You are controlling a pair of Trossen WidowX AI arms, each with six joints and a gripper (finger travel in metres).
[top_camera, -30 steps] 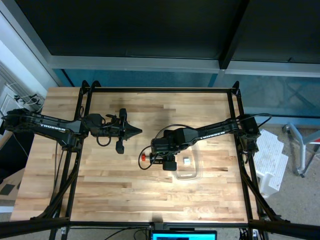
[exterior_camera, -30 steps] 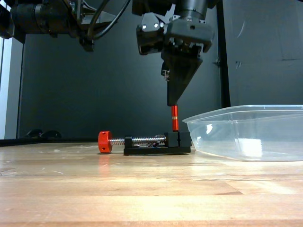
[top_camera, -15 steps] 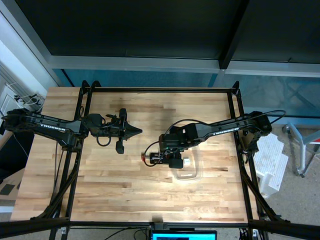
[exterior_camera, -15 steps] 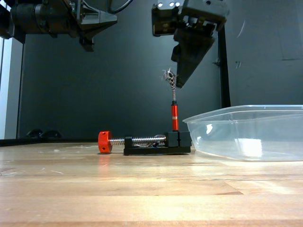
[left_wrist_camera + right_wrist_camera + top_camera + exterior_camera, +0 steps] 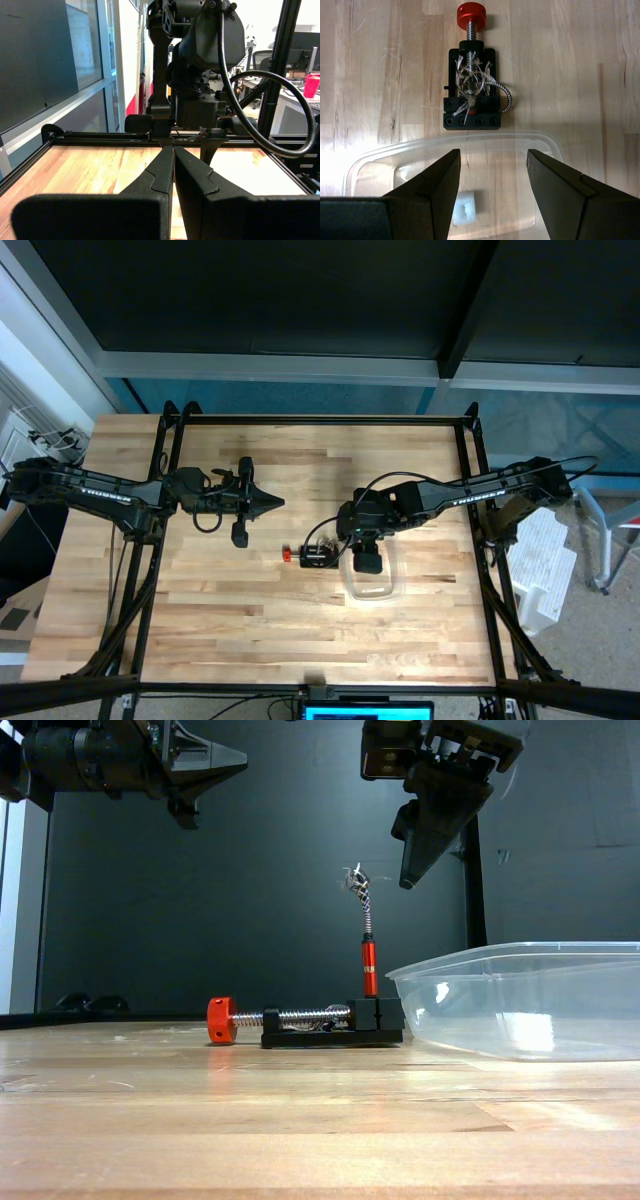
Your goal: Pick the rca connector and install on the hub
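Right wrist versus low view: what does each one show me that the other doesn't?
Only right wrist: the right gripper open and empty over the clear tray rim, and frayed strands on top of the hub. Only low: the rca connector standing upright on the hub, clear of the right gripper, and the left gripper parked high at the left. Both: hub, its red knob, tray.

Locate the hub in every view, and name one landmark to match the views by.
High view: the hub sits just left of the clear tray; the right gripper, open, hangs over the tray.
Low view: the hub, centre, left of the tray.
Left wrist view: not in it; the left gripper, shut, is parked far left of the hub.
Right wrist view: the hub lies just beyond the tray's rim.
Shared landmark: the clear tray.
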